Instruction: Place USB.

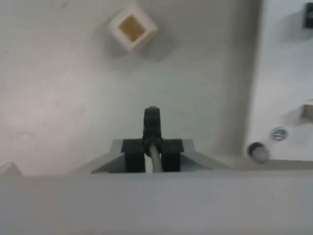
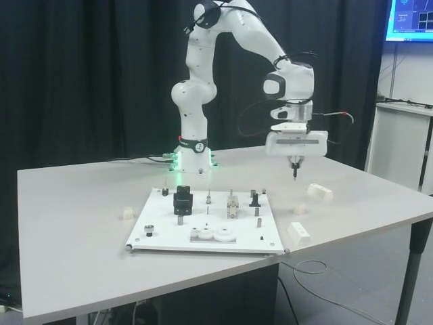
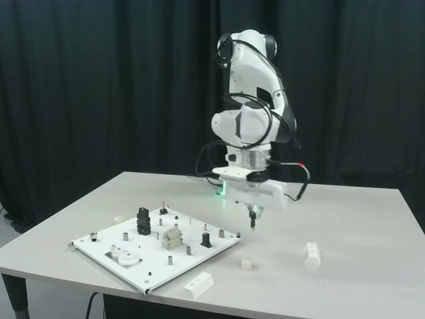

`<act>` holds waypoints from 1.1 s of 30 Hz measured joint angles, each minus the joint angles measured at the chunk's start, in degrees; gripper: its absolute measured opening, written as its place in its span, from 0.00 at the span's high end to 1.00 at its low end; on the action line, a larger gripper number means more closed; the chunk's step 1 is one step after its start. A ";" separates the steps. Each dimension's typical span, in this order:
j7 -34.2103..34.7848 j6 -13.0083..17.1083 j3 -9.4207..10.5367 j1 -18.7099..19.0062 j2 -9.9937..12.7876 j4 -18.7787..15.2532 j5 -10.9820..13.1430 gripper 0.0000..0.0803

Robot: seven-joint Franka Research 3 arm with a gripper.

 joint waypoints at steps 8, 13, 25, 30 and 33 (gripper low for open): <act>0.89 3.44 2.80 0.00 2.93 0.10 0.00 0.92; 1.59 4.68 3.98 0.00 4.53 0.52 0.00 0.92; 2.10 5.15 5.57 0.00 7.15 2.39 0.00 0.77; 2.28 5.15 5.90 0.00 7.57 2.87 0.00 0.35; 2.63 5.13 6.00 0.00 7.69 3.00 0.00 0.08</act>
